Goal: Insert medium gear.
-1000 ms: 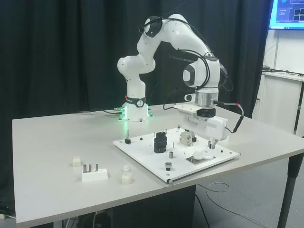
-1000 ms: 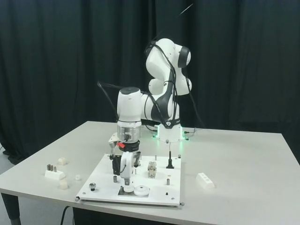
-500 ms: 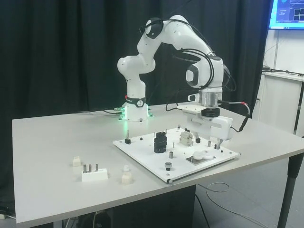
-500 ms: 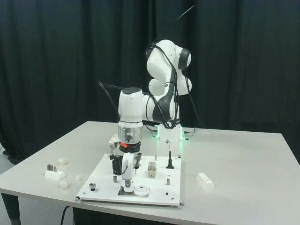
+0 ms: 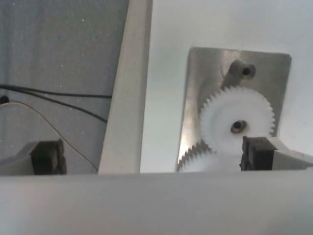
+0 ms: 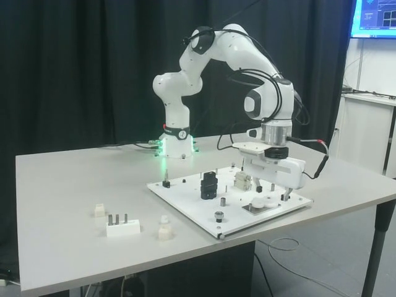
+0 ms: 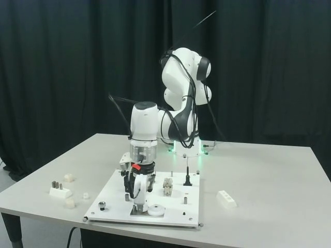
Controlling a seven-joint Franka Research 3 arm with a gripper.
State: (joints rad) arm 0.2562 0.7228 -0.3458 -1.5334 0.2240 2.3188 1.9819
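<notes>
Above the white board [image 6: 185, 197], arm bent, gripper [image 6: 272, 192] pointing down

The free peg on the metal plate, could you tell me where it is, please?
In the wrist view the peg stands at the metal plate's corner, just beyond the big gear, with nothing on it.

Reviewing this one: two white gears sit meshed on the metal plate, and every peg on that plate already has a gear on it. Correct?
Not quite. Two white gears do sit meshed on the metal plate, but one peg is bare, with no gear on it. The wrist view shows this.
</notes>
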